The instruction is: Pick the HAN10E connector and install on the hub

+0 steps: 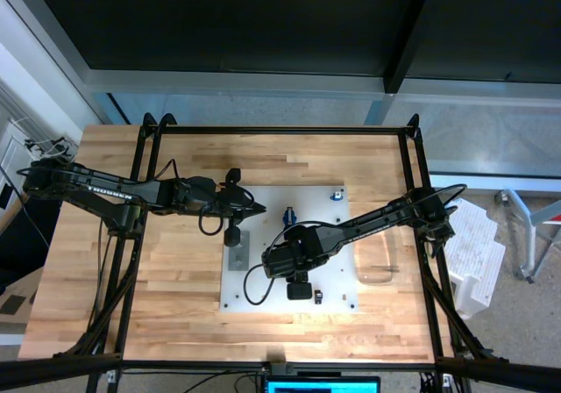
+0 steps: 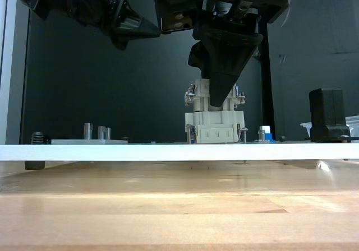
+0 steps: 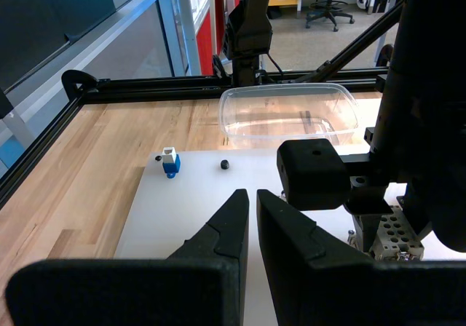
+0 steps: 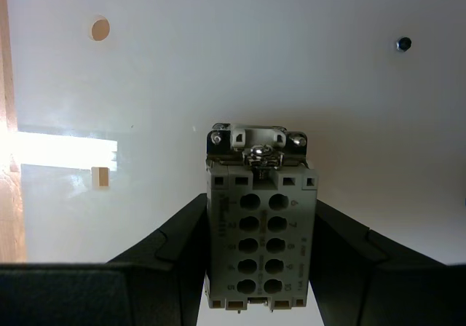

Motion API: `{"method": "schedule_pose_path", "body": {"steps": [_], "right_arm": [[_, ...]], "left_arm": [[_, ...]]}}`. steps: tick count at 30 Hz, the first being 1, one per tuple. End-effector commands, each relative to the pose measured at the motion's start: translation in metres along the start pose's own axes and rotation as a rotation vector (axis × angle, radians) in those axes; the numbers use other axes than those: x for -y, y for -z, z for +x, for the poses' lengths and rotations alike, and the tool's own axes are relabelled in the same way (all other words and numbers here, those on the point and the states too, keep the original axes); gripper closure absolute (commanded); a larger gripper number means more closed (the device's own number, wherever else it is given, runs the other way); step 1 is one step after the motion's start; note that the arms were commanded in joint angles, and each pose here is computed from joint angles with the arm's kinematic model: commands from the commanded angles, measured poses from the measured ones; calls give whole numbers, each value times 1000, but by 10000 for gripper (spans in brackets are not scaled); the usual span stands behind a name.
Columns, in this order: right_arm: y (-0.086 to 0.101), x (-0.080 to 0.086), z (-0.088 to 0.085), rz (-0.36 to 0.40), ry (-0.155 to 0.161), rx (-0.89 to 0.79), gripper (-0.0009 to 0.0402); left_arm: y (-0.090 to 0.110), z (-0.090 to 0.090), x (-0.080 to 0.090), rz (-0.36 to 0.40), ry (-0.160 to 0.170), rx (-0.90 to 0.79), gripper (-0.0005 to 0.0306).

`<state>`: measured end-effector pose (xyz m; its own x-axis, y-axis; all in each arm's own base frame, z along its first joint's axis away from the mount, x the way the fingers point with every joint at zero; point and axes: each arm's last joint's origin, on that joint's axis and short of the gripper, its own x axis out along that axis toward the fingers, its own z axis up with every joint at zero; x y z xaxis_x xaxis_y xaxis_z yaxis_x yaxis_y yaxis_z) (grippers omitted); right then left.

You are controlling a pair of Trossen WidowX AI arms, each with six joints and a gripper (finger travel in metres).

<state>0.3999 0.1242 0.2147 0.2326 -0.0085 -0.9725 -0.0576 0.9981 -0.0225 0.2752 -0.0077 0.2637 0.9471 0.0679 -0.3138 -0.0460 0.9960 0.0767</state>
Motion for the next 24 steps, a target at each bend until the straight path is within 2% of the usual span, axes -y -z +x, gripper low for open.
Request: {"method": "schedule_pose_path", "body": {"steps": [1, 7, 13, 24], "right_arm": [[0, 2, 0, 25, 9, 1, 287], [-1, 3, 1, 45, 10, 2, 287], [0, 2, 3, 22, 9, 5, 287], [11, 2, 31, 25, 4, 20, 287]], "left_arm": [[0, 0, 0, 0, 0, 1, 287], [0, 0, 0, 0, 0, 1, 286], [0, 0, 0, 0, 0, 1, 285], [0, 0, 0, 0, 1, 3, 287]]}}
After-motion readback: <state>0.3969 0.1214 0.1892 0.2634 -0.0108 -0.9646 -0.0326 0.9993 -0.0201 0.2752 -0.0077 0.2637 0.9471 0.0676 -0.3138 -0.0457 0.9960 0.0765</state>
